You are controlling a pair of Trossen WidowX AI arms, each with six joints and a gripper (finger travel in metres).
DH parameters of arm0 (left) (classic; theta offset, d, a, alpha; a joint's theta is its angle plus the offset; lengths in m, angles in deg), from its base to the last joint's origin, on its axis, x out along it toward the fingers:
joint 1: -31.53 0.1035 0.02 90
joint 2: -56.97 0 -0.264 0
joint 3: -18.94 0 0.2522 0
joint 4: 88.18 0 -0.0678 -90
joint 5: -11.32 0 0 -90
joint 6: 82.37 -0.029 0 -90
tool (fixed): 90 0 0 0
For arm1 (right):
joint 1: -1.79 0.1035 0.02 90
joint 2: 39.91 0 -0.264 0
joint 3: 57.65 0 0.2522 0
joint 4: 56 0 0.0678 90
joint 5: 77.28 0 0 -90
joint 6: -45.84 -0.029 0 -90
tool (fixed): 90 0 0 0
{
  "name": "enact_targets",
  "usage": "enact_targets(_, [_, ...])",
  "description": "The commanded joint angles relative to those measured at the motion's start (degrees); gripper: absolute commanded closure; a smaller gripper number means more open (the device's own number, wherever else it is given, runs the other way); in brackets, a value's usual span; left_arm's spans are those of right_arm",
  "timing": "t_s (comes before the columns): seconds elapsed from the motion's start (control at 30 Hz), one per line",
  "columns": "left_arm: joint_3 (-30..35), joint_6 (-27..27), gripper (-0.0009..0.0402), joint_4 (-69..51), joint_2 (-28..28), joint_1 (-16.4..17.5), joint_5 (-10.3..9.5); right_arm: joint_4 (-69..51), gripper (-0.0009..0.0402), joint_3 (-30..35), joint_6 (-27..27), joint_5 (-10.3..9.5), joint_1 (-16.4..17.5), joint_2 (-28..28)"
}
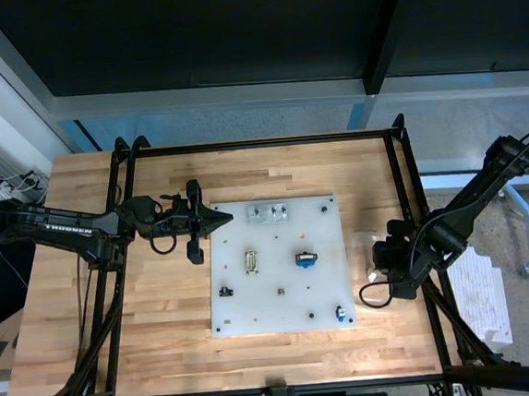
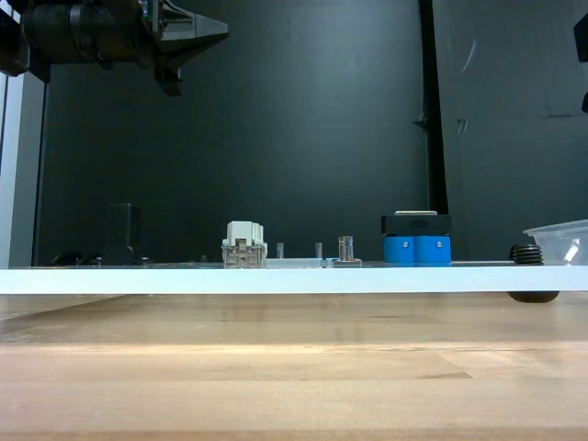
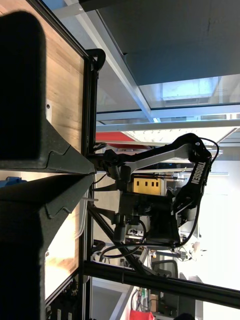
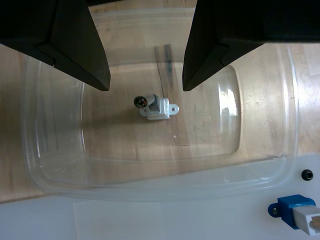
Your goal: Pick the RJ45 connector and install on taskboard
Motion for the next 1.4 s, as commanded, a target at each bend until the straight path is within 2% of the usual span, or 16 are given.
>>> enact_targets(0.03, [0.00, 0.00, 0.0393, 0.02, 0.00, 0.00, 0.02, 1.79, 0.0195, -1.14, 0.55, -0.02, -0.04, 0.00])
enact_targets(0.33, [0.00, -0.02, 0.0393, 0.02, 0.00, 0.00, 0.02, 4.81, 0.0194, -3.82, 2.56, -0.48, -1.88, 0.00])
enact_targets(0.63, [0.00, -0.02, 0.0393, 0.02, 0.00, 0.00, 0.02, 7.63, 0.0194, -6.64, 3.08, -0.63, -2.16, 0.07])
enact_targets(0.73, [0.00, 0.00, 0.0393, 0.02, 0.00, 0.00, 0.02, 9.42, 0.0194, -8.02, 3.32, -1.55, -2.43, 0.11])
enact_targets(1.13, [0.00, 0.00, 0.0393, 0.02, 0.00, 0.00, 0.02, 13.94, 0.0195, -11.17, 5.03, -1.55, -3.13, 0.13])
enact_targets(1.4, [0.00, -0.02, 0.0393, 0.02, 0.00, 0.02, 0.02, 14.32, 0.0221, -11.47, 5.66, -1.27, -3.28, 0.39])
